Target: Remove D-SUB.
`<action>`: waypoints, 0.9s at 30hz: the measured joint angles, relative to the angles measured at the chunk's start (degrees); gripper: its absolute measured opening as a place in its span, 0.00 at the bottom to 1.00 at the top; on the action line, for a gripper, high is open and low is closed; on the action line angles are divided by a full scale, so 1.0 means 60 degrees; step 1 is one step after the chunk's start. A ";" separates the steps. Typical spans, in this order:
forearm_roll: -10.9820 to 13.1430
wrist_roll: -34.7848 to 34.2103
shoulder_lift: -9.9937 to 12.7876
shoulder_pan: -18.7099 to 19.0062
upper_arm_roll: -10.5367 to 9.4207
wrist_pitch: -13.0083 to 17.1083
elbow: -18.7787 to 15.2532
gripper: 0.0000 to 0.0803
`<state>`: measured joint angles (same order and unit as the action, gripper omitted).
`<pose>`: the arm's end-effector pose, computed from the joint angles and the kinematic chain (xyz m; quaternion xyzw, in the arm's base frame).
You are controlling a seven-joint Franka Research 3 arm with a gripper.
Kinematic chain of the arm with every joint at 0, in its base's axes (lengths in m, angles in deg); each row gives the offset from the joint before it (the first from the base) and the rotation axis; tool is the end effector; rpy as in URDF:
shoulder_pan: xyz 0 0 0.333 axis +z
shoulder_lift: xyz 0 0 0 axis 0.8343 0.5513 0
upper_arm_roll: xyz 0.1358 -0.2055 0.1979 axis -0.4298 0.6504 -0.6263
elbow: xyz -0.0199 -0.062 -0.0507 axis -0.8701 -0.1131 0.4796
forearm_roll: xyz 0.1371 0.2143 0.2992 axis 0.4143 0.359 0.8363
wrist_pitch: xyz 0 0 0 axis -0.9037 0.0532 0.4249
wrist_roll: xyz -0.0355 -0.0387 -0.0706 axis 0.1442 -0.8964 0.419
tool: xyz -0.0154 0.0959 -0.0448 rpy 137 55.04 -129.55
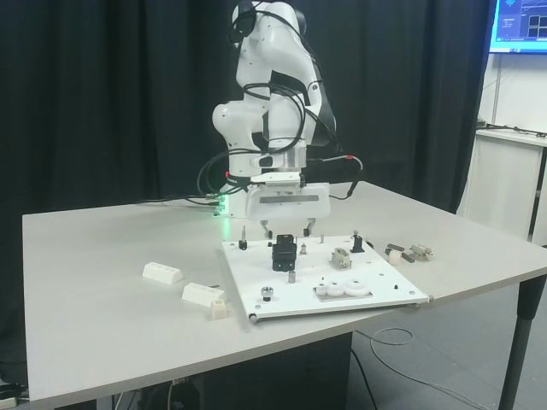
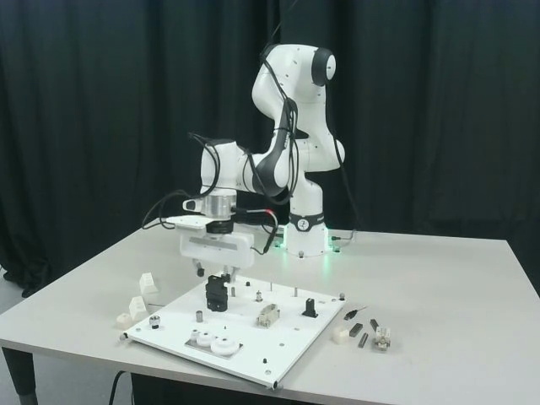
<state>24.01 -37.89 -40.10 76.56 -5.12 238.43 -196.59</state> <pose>0.5147 -0.1259 0.2795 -0.8664 0.4914 -0.0845 0.0280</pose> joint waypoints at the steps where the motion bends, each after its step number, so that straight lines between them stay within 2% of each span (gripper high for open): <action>1: -0.0001 0.0000 -0.0028 -0.0001 0.0000 -0.0010 0.0011 0.93; 2: -0.0004 0.0000 -0.0056 -0.0003 0.0001 -0.0023 0.0024 0.93; 3: -0.0005 0.0000 -0.0082 -0.0005 0.0003 -0.0038 0.0034 0.99; 18: -0.0189 0.0000 -0.0350 -0.0010 0.0175 -0.0600 0.0347 1.00; 27: -0.0580 -0.0093 -0.0519 -0.0011 0.0300 -0.1384 0.0796 1.00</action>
<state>20.53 -38.45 -43.21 76.49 -3.32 230.13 -191.82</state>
